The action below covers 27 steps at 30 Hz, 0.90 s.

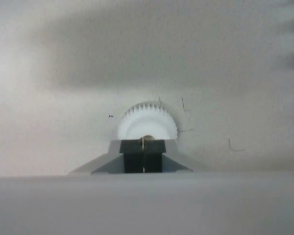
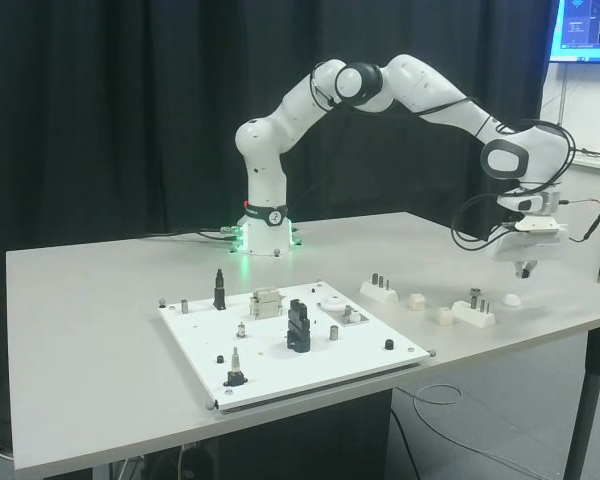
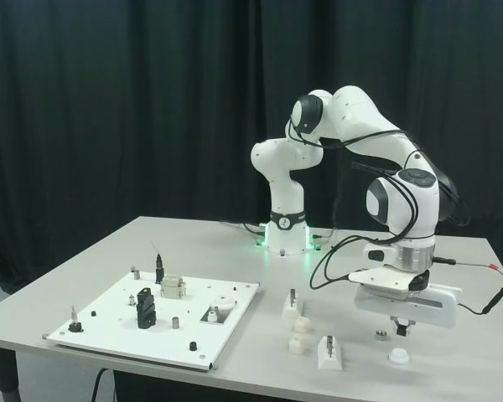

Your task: Pick medium gear.

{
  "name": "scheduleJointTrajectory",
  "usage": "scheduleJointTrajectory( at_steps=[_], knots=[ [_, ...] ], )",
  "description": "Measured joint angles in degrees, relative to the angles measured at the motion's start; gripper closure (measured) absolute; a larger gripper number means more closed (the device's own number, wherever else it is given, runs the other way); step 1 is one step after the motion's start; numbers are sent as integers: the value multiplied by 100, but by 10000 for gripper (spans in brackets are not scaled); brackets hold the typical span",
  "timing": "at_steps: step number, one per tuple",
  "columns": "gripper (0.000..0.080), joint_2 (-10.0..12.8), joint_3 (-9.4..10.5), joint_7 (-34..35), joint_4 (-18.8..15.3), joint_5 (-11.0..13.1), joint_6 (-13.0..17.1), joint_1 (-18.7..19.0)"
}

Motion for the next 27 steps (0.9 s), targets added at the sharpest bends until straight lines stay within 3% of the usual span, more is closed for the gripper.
scheduleJointTrajectory(
  at_steps=[13, 14, 18, 19, 27],
  knots=[
    [803, 0, -2, -100, 38, -8, -61, 3],
    [701, 0, -3, -100, 40, -8, -65, 3],
    [701, 0, -4, -100, 50, -8, -76, 3],
    [399, 0, -5, -102, 51, -9, -79, 3],
    [399, 1, -19, -123, 52, -14, -97, 4]
  ],
)
